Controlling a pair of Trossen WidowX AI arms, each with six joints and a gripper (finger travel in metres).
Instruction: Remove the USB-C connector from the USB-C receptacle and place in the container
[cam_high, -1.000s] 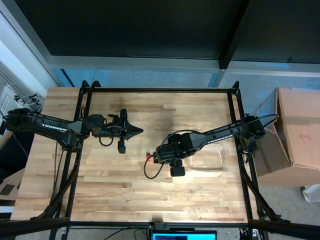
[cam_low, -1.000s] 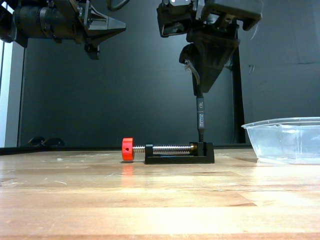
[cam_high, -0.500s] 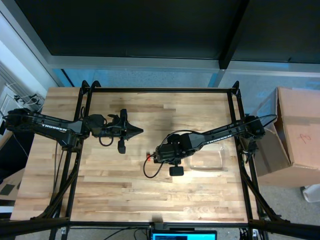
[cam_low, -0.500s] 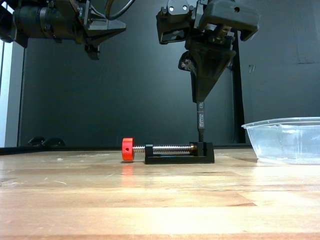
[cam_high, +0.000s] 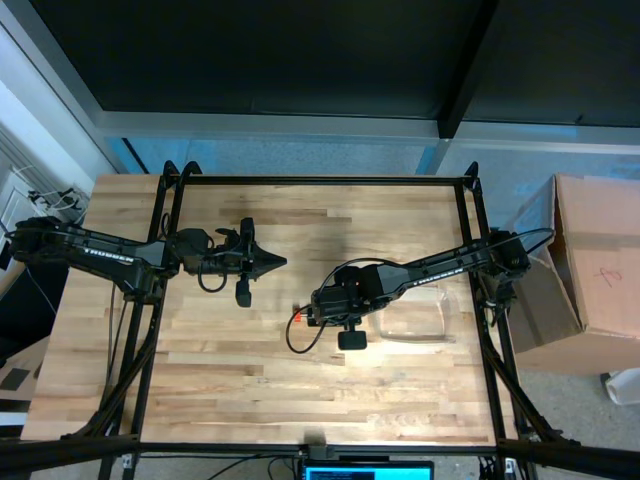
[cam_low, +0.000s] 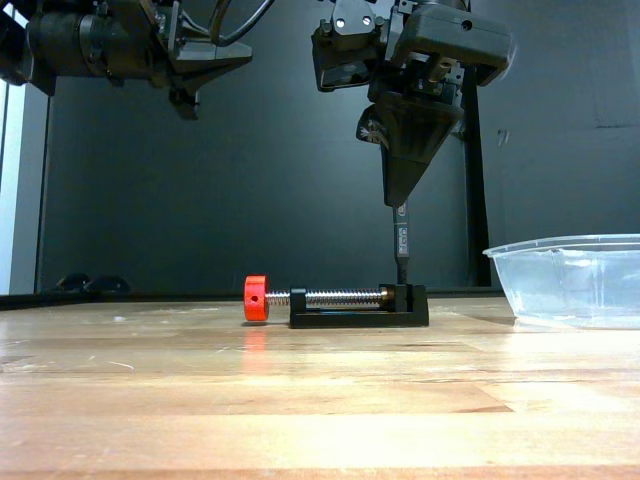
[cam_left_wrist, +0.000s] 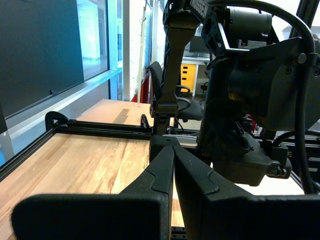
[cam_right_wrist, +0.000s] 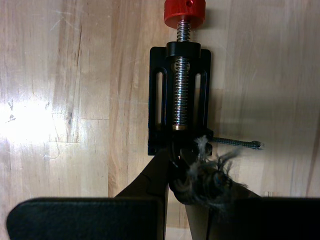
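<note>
We see the right gripper (cam_low: 400, 202) pointing straight down over the middle of the pale wooden table (cam_high: 220, 340), a little toward its right edge. Its tapered black fingers are closed on the top end of the slim black USB-C connector (cam_low: 401, 240). The connector stands upright, and its lower end sits in the USB-C receptacle (cam_low: 407, 292), so it is not lifted clear of its seat; how deep it sits we cannot tell. The receptacle is at the right end of a low black clamp fixture (cam_low: 340, 320), which lies flat on the table. A silver threaded screw (cam_low: 340, 297) runs along the fixture to a round red knob (cam_low: 256, 298) at its left end. In the right wrist view, frayed grey fibres (cam_right_wrist: 212, 167) spread out just beside the closed fingers, and a thin dark strand (cam_right_wrist: 235, 143) lies on the wood next to the fixture. The clear plastic container (cam_low: 570, 285) rests on the table near its right edge, well apart from the fixture and on the far side of it from the knob. The left gripper (cam_high: 283, 262) hangs high over the left half of the table, about midway between the far and near edges. It points level toward the right arm, and its fingers (cam_left_wrist: 162, 167) are pressed together on nothing. A black metal frame (cam_high: 320, 181) borders the table, and a brown cardboard box (cam_high: 590, 270) stands off the table beyond its right edge.
</note>
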